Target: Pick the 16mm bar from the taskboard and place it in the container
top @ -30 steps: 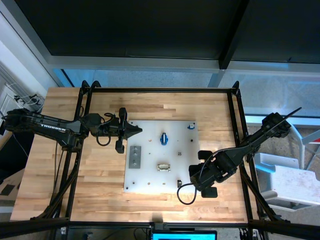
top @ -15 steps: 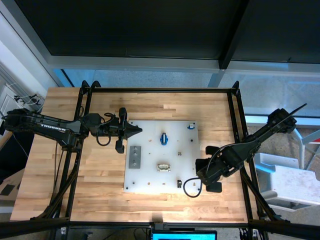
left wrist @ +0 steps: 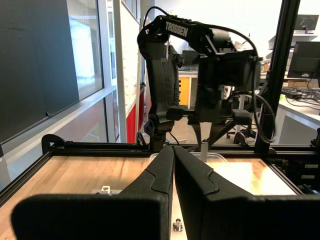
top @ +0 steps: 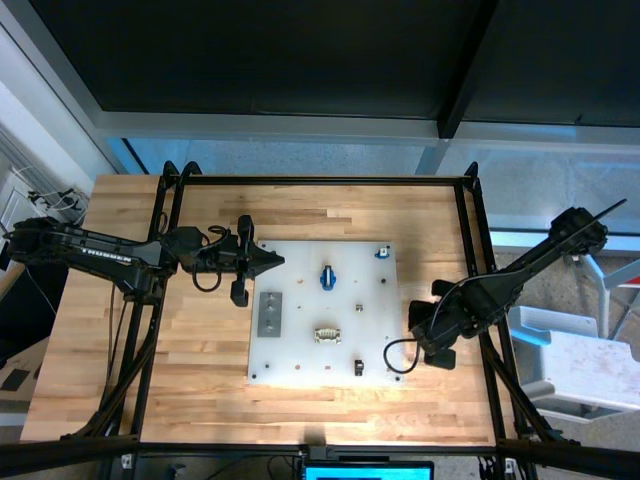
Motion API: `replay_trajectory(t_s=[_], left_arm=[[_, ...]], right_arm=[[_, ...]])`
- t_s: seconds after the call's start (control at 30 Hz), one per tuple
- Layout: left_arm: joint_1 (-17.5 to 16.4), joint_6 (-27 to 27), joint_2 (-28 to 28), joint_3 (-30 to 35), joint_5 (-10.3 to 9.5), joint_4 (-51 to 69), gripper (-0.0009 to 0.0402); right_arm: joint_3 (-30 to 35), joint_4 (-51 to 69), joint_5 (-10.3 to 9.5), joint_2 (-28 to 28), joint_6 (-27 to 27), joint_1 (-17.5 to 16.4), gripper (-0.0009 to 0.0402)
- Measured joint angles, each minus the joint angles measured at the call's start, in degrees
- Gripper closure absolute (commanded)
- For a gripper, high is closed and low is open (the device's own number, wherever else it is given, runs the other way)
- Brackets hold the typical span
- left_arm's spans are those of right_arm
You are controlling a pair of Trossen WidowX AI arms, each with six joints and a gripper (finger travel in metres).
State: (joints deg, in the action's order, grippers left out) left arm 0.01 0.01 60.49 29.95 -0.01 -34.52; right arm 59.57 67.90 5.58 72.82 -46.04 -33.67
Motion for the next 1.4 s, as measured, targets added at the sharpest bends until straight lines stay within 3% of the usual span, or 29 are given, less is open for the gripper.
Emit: replay_trajectory(t_s=[0.4, 0.67, 1.13, 1.4], left_arm=[[0.00, 0.00, 0.00, 0.00, 0.00, 0.00, 0.0393], [0.00, 0.02, 0.00, -0.02, 0.00, -0.02, 0.0393], [0.00, 0.02, 0.00, 0.00, 0.00, 0.00, 0.0393], [0.00, 0.00, -0.02, 0.00, 0.00, 0.00, 0.0393]], right_arm=[[-7.37, -1.79, -0.02, -3.85, -1.68, 1.86, 0.0389], [-8.15, -3.28, 0.79, -3.87, -1.66, 2.19, 0.0383], [-8.15, -5.22, 0.85, -3.87, -1.55, 2.19, 0.0269], [-8.13, -5.46, 0.85, -3.87, -1.46, 2.19, 0.0232]])
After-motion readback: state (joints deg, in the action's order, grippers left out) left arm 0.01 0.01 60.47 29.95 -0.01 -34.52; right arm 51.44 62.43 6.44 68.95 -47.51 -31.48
